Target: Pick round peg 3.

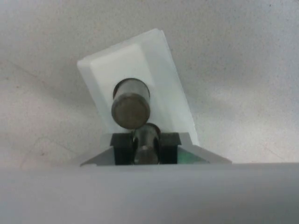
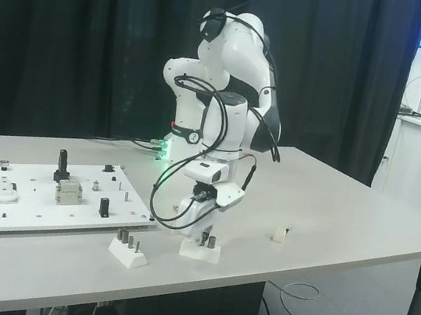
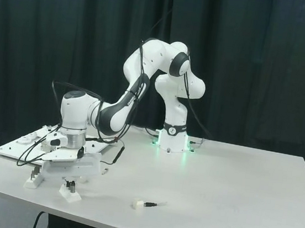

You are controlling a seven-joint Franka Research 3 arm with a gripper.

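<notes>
A white holder block (image 1: pixel 140 70) lies on the grey table under my gripper (image 1: pixel 146 145). A thick grey round peg (image 1: pixel 131 105) stands upright in it. Beside it stands a thinner grey round peg (image 1: pixel 146 140), and my two black fingers press against it from both sides, so the gripper is shut on it. In the first room view the gripper (image 2: pixel 204 233) is low over the holder (image 2: pixel 199 251) near the table's front edge. The second room view shows the gripper (image 3: pixel 70 179) down at the same holder (image 3: pixel 70 193). Whether the thin peg still sits in its hole is hidden.
A second white holder (image 2: pixel 128 252) with several small pegs stands close by, toward the white assembly board (image 2: pixel 55 200) with black and grey fixtures. A small white part (image 2: pixel 281 232) lies apart on the table's other side. The arm's cable (image 2: pixel 159 197) loops beside the wrist.
</notes>
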